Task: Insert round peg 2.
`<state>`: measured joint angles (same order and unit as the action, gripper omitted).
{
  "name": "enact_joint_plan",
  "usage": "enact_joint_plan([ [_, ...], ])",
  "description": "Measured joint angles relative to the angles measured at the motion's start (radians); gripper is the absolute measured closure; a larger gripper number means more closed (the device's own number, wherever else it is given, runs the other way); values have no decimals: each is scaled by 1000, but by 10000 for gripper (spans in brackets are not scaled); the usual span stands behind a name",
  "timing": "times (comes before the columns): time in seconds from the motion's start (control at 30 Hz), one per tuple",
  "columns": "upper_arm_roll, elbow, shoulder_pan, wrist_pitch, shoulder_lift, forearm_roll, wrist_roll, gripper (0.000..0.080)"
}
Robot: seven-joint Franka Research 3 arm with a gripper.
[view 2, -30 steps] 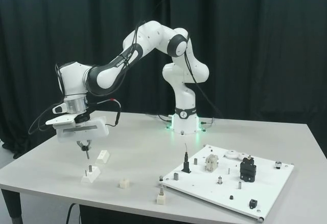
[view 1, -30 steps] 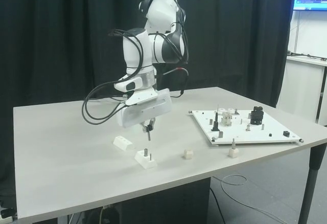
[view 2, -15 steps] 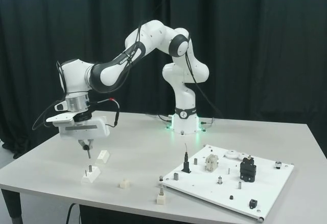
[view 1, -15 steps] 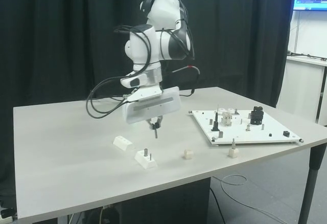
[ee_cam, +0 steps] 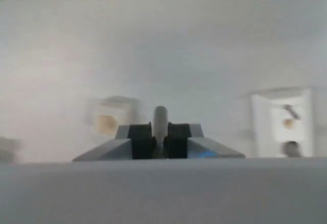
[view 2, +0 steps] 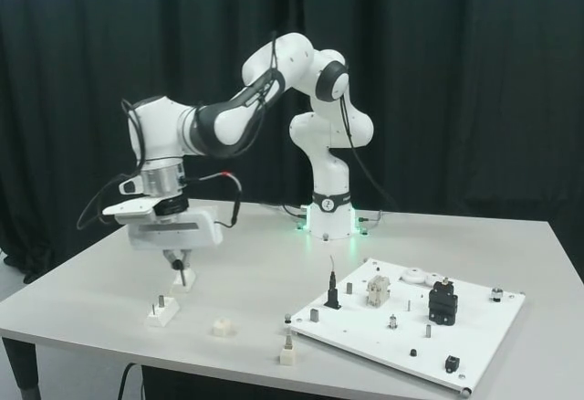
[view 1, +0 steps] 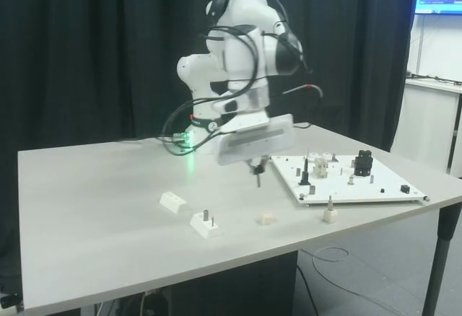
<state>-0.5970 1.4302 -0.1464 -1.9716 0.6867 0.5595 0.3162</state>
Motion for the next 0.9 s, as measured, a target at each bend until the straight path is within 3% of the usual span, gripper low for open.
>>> enact_joint_plan([
  [0.4, -1, -37, -97, 31, -7, -26, 143, 741],
  [0.9, 2, -39, -224, 61, -11, -88, 354, 741],
])
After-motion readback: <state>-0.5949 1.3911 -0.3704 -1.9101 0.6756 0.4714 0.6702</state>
